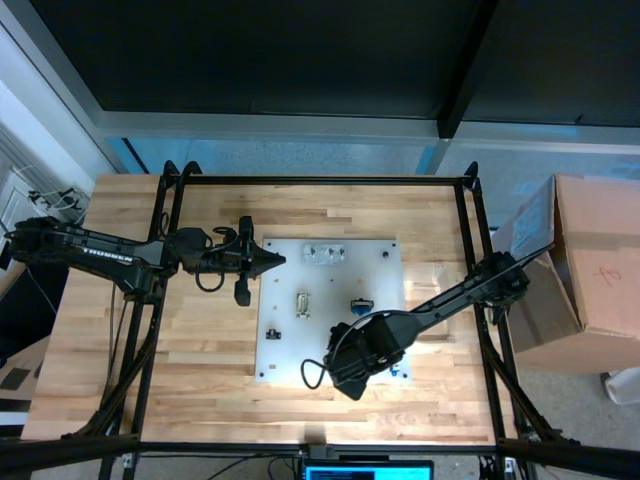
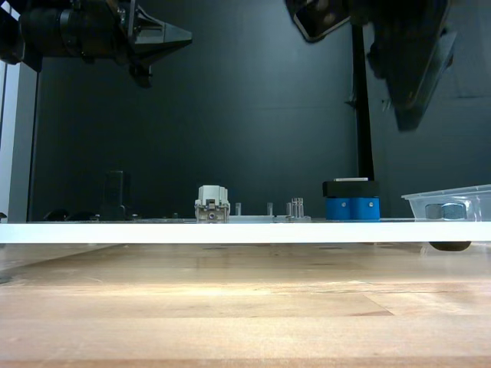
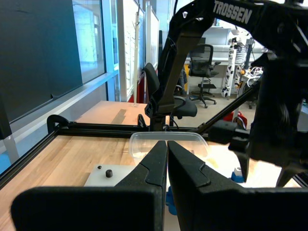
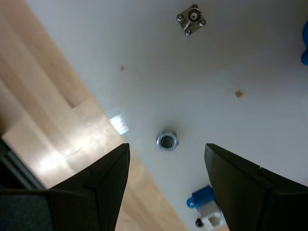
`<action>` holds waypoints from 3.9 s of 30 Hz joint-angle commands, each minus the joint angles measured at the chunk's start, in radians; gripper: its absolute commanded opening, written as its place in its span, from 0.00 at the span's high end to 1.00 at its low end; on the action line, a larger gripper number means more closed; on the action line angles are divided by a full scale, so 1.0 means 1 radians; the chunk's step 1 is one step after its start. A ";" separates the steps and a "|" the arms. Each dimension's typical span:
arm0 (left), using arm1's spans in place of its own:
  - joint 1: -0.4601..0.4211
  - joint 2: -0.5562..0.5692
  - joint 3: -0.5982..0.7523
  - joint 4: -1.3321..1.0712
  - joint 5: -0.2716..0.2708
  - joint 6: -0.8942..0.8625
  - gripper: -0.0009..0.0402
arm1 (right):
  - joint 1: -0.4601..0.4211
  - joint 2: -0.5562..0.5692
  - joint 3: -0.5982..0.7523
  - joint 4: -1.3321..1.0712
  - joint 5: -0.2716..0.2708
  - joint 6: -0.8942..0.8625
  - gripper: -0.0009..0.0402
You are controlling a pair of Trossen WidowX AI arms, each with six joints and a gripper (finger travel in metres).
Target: Unfasten the M12 nut and place it in the container
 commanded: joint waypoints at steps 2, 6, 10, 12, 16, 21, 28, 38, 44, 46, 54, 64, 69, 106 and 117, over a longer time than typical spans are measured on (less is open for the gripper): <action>0.000 0.000 0.000 0.000 0.000 0.000 0.98 | -0.002 0.037 -0.001 0.031 -0.002 -0.021 0.46; 0.000 0.000 0.000 0.000 0.000 0.000 0.98 | -0.005 0.068 -0.001 0.050 -0.001 -0.025 0.46; 0.000 0.000 0.000 0.000 0.000 0.000 0.98 | -0.006 0.087 -0.003 0.059 0.000 -0.025 0.46; 0.000 0.000 0.000 0.000 0.000 0.000 0.98 | -0.008 0.097 -0.003 0.069 0.002 -0.026 0.46; 0.000 0.000 0.000 0.000 0.000 0.000 0.98 | -0.010 0.115 -0.003 0.071 0.017 -0.026 0.50; 0.000 0.000 0.000 0.000 0.000 0.000 0.98 | -0.011 0.128 -0.003 0.079 0.017 -0.026 0.61; 0.000 0.000 0.000 0.000 0.000 0.000 0.98 | -0.013 0.127 -0.006 0.071 0.017 -0.030 0.81; 0.000 0.000 0.000 0.000 0.000 0.000 0.98 | -0.013 0.122 -0.018 0.073 0.017 -0.052 0.97; 0.000 0.000 0.000 0.000 0.000 0.000 0.98 | -0.013 0.108 -0.019 0.069 0.017 -0.061 0.98; 0.000 0.000 0.000 0.000 0.000 0.000 0.98 | -0.013 0.096 -0.019 0.068 0.017 -0.061 0.98; 0.000 0.000 0.000 0.000 0.000 0.000 0.98 | -0.015 0.002 -0.019 0.037 0.013 -0.090 0.98; 0.000 0.000 0.000 0.000 0.000 0.000 0.98 | -0.013 -0.131 -0.019 -0.051 0.016 -0.108 0.98; 0.000 0.000 0.000 0.000 0.000 0.000 0.98 | -0.008 -0.138 -0.019 -0.056 0.008 -0.104 0.98; 0.000 0.000 0.000 0.000 0.000 0.000 0.98 | 0.042 -0.016 -0.212 0.218 0.018 -0.271 0.48; 0.000 0.000 0.000 0.000 0.000 0.000 0.98 | 0.047 -0.016 -0.245 0.237 0.024 -0.287 0.51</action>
